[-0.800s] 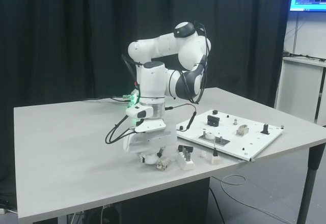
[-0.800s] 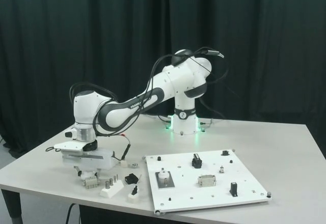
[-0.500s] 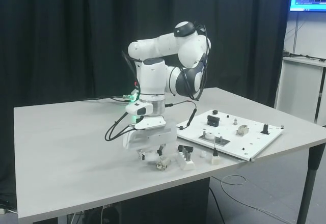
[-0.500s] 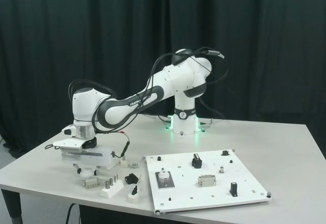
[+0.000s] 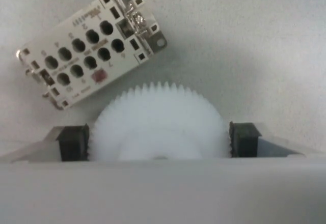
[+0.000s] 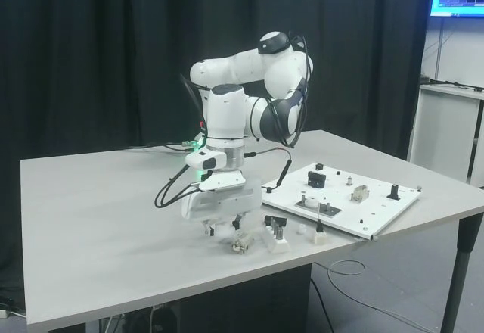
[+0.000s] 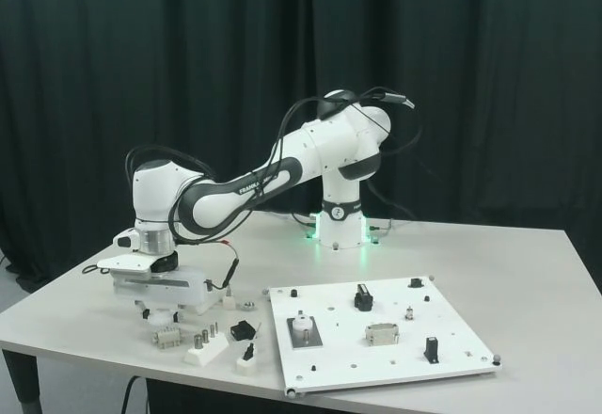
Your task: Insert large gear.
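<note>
We see the large gear [image 5: 159, 124], white and finely toothed, pinched between the two black fingertips [image 5: 73, 142] of the tool [image 5: 159, 143], one pad on each side of its rim. In the room views the tool [image 7: 158, 312] hangs just above the grey tabletop [image 6: 98, 204], left of the white assembly board [image 7: 376, 334] where we judge the gear belongs. A multi-hole connector block [image 5: 91, 51] lies on the tabletop just beyond the gear. We think the risk lies ahead: the pads grip only the toothed edge, so a quick swing toward the board could tilt the gear and jam it on its post.
</note>
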`<state>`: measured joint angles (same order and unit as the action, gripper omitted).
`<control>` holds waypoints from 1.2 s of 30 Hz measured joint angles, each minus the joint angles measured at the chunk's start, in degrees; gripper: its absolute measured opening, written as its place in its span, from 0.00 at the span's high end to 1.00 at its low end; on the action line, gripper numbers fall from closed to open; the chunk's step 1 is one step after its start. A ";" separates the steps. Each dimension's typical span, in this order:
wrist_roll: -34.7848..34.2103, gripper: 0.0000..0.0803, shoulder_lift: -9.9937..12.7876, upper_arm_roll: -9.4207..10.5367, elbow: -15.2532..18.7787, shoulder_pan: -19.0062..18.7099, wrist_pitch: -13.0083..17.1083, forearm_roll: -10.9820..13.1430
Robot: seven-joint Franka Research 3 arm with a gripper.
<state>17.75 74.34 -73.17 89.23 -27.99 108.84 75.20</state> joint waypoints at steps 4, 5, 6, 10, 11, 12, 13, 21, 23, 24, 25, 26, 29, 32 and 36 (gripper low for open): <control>0.00 0.26 0.00 -0.01 0.00 0.00 -0.03 -0.06; 0.00 0.26 0.00 -0.01 0.00 0.00 -0.04 -0.08; 0.00 0.26 0.00 -0.02 0.00 0.00 -0.04 -0.09; 0.00 0.26 0.00 -0.03 0.00 0.00 -0.05 -0.14; 0.00 0.26 0.00 -0.03 0.00 0.00 -0.06 -0.15; 0.00 0.26 0.00 -0.03 0.00 0.00 -0.06 -0.16; 0.00 0.26 0.00 -0.04 0.00 0.00 -0.06 -0.17; 0.00 0.26 0.00 -0.07 0.00 0.00 -0.09 -0.23; 0.00 0.26 0.00 -0.10 0.00 0.00 -0.14 -0.23; 0.00 0.26 0.00 -0.12 -0.01 0.00 -0.18 -0.24; 0.00 0.26 0.00 -0.15 -0.02 0.00 -0.23 -0.24; 0.00 0.26 0.00 -0.19 -0.03 0.00 -0.30 -0.24; 0.00 0.26 0.00 -0.36 -0.11 -0.05 -0.60 -0.24; 0.00 0.26 0.00 -0.75 -0.20 -0.19 -1.36 -0.24; 0.00 0.26 0.00 -1.52 -0.40 -0.53 -2.95 -0.24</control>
<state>17.75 74.33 -74.70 88.83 -28.52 105.89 74.96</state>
